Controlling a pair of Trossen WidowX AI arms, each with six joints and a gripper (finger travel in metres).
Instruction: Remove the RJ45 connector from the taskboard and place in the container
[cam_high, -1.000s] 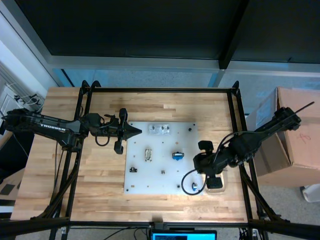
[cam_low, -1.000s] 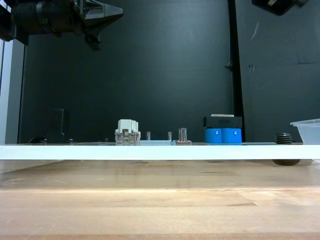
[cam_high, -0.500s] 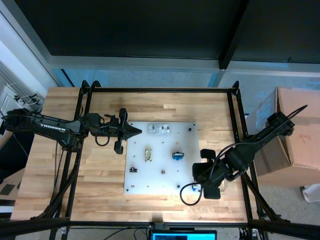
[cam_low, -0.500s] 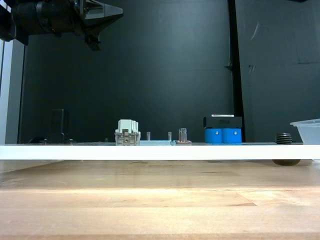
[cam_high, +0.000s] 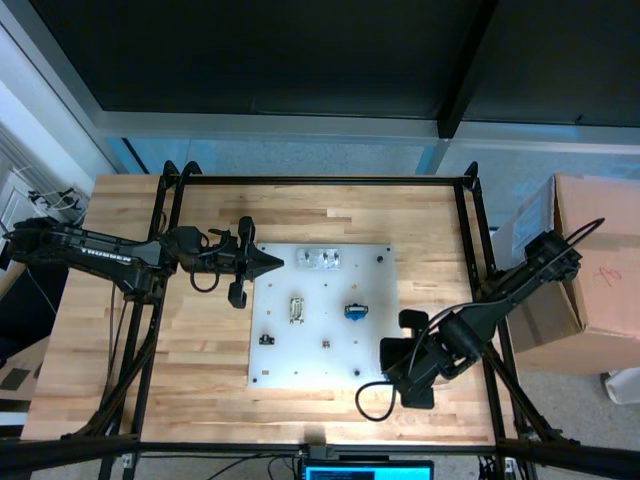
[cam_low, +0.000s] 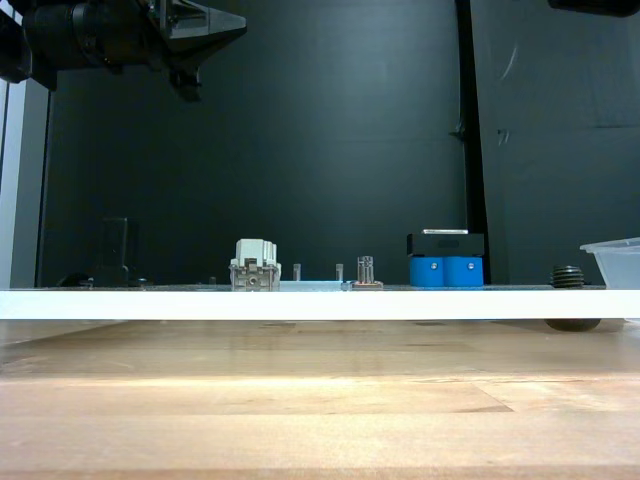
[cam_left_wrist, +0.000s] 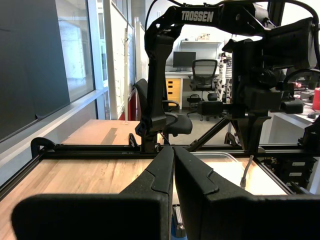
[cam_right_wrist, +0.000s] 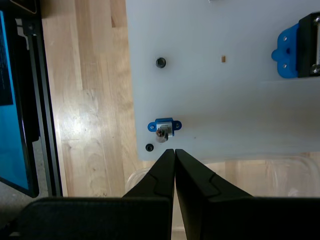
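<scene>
Right gripper (cam_right_wrist: 174, 151) now nearer tabletop (cam_high: 200, 350) front edge, by container (cam_right_wrist: 280, 176) rim; jaws pressed together, empty. Left gripper (cam_high: 277, 262) unmoved at taskboard (cam_high: 300, 360) edge, jaws together. RJ45 connector: cannot tell where.

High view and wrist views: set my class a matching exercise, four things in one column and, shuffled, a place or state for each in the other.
1 left gripper
2 right gripper
3 container
4 cardboard box

A beyond the table's right edge
B shut, above the container's rim
C shut, high over the board's left side
D clear, beside the board's near right corner

Pairs: 1-C, 2-B, 3-D, 4-A.
Where the RJ45 connector lies cannot be told.
</scene>
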